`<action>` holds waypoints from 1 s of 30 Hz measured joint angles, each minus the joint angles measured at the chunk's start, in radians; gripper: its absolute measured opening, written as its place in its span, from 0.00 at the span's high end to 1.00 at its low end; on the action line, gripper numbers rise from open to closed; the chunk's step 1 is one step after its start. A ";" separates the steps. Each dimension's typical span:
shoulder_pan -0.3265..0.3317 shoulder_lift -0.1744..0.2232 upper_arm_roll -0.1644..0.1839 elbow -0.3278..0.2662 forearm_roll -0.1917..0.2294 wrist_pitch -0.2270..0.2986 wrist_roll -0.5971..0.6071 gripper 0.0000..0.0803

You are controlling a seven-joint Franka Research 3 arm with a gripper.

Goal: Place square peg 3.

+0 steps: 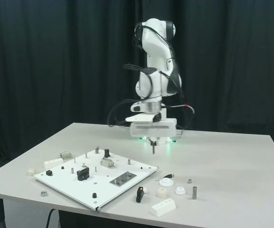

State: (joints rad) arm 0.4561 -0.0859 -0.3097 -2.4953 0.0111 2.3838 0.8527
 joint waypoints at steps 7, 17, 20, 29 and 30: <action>0.031 0.061 0.067 0.012 0.000 0.047 0.002 0.91; 0.052 0.160 0.144 0.050 -0.002 0.086 0.043 0.91; 0.053 0.184 0.164 0.060 -0.004 0.095 0.063 0.91; 0.053 0.243 0.200 0.094 -0.026 0.104 0.104 0.91; 0.053 0.248 0.202 0.098 -0.026 0.104 0.106 0.91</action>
State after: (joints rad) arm 0.5095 0.1623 -0.1074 -2.3974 -0.0154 2.4875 0.9583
